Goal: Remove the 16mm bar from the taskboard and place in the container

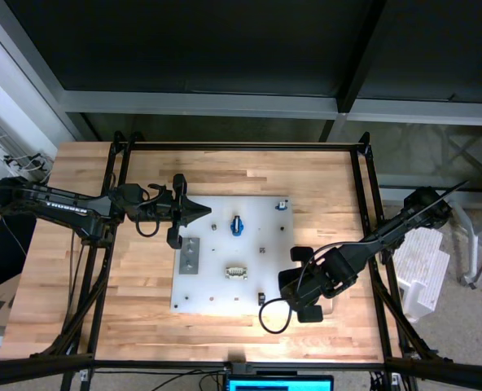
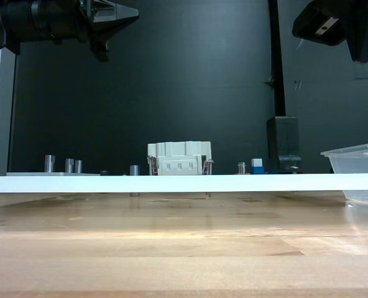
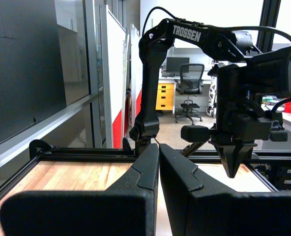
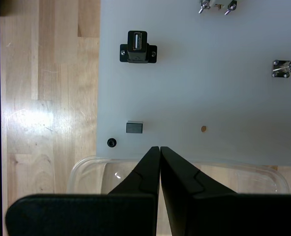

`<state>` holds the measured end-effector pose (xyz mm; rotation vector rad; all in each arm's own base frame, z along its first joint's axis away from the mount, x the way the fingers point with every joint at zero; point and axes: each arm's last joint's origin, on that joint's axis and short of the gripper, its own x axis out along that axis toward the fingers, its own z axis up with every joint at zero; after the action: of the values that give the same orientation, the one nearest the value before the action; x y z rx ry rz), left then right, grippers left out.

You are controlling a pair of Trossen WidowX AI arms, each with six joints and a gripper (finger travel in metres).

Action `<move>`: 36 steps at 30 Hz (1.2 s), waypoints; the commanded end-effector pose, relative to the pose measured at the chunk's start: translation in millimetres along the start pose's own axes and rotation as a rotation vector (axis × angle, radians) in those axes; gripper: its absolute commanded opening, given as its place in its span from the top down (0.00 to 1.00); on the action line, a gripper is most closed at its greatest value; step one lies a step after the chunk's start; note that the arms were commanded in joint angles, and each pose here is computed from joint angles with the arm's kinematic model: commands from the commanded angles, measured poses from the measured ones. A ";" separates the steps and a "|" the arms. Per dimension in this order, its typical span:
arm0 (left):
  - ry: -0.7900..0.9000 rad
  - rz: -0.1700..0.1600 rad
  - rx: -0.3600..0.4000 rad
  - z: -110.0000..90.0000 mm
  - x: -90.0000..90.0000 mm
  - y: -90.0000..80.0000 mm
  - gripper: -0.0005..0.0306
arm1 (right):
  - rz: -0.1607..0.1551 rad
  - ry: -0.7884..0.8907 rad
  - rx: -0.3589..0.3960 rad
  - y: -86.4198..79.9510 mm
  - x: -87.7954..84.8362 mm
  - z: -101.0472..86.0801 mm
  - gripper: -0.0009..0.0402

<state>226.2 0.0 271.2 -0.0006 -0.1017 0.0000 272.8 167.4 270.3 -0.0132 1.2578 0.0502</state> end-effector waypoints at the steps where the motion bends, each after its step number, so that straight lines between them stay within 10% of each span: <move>1: 0.000 0.000 0.000 0.0 0.1 0.0 0.98 | -0.001 0.002 -0.001 0.0 0.0 -0.3 0.98; 20: 0.000 0.000 0.000 0.0 0.1 0.1 0.98 | -0.035 0.060 0.121 8.7 22.2 0.0 0.95; 36: 0.000 0.000 0.000 0.0 0.1 0.1 0.98 | -0.056 0.100 0.097 26.9 63.8 2.6 0.49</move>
<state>226.2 0.0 271.2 -0.0006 -0.1013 0.0000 292.5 195.1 213.8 0.0354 1.3558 -0.0604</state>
